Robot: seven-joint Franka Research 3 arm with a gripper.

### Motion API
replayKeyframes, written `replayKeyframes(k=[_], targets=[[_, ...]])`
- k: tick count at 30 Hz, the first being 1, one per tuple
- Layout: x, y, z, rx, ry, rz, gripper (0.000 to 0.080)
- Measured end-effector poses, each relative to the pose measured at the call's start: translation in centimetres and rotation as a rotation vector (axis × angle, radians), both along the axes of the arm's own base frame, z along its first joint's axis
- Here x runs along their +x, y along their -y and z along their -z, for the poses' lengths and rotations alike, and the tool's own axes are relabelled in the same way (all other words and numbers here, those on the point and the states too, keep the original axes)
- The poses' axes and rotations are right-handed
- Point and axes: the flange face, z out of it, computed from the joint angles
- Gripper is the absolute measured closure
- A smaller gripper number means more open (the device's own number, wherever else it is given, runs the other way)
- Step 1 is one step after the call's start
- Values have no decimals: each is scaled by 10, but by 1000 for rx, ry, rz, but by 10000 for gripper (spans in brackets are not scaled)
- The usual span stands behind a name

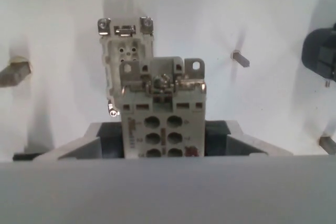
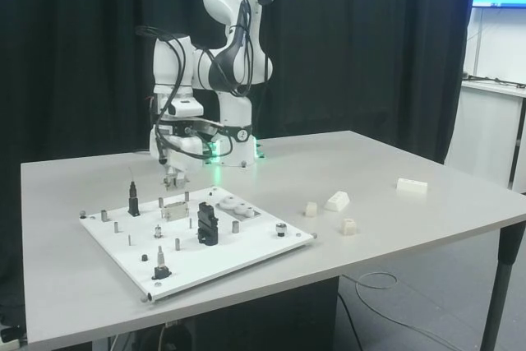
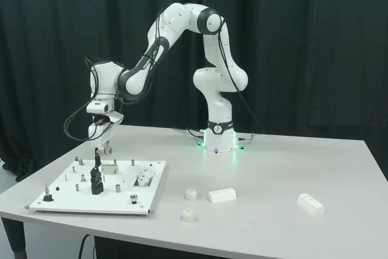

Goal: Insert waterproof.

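— What sits closest to the wrist camera?
— The gripper (image 1: 164, 148), its two fingers pinching the waterproof connector (image 1: 163, 114), held above the white board (image 2: 238, 252).
— And under it?
— The matching socket (image 1: 125, 56), fixed to the board, partly hidden behind the held connector; the two look apart, not mated.
— The wider scene?
— The white arm (image 3: 182, 28) reaches over the grey table (image 3: 291, 168). Small white blocks (image 3: 222, 195) lie on the table beside the board.
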Motion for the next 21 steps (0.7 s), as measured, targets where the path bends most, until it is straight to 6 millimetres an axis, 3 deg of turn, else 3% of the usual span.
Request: replayKeyframes(k=[21], targets=[[-6, 4, 23, 1, -57, -23, 491]])
